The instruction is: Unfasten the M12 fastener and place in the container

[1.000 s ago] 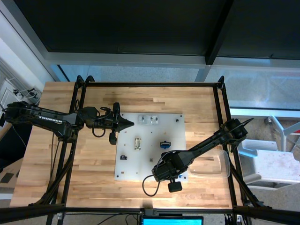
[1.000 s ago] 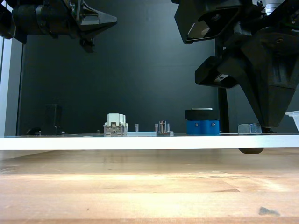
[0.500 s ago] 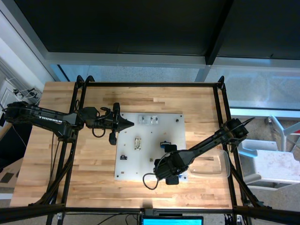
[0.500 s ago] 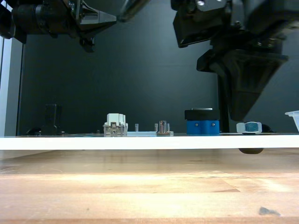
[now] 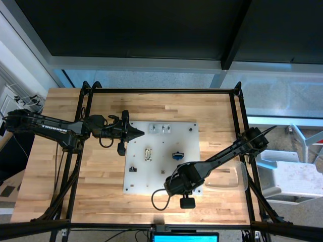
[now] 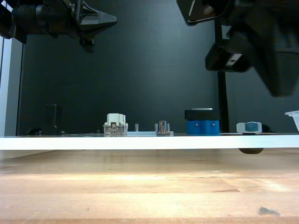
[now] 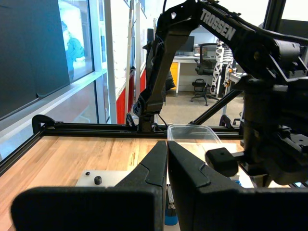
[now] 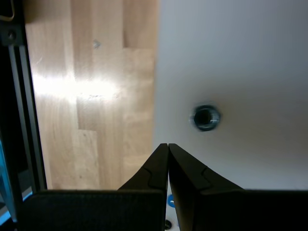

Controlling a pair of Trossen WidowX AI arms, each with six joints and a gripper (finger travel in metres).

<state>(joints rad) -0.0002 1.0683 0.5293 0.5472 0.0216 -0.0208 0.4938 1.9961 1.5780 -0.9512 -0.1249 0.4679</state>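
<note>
The small silver nut sits on the white board, and the dark core inside it puts it on its stud. In the low view the nut stands low at the board's right, with no ribs showing under it. My right gripper is shut on nothing and hangs above the board, apart from the nut and off to its side. From above, the right arm covers the nut. The clear container lies right of the board and holds nothing. My left gripper is shut, parked high at the board's far left.
The board carries a blue block with a black cap, a beige connector, a small silver post and a black post at its far right corner. The black frame rails run round the table.
My right gripper has lifted from beside the nut to well above the board and twisted about its wrist. The nut stays in place, looking slightly turned. The left arm has not moved.
</note>
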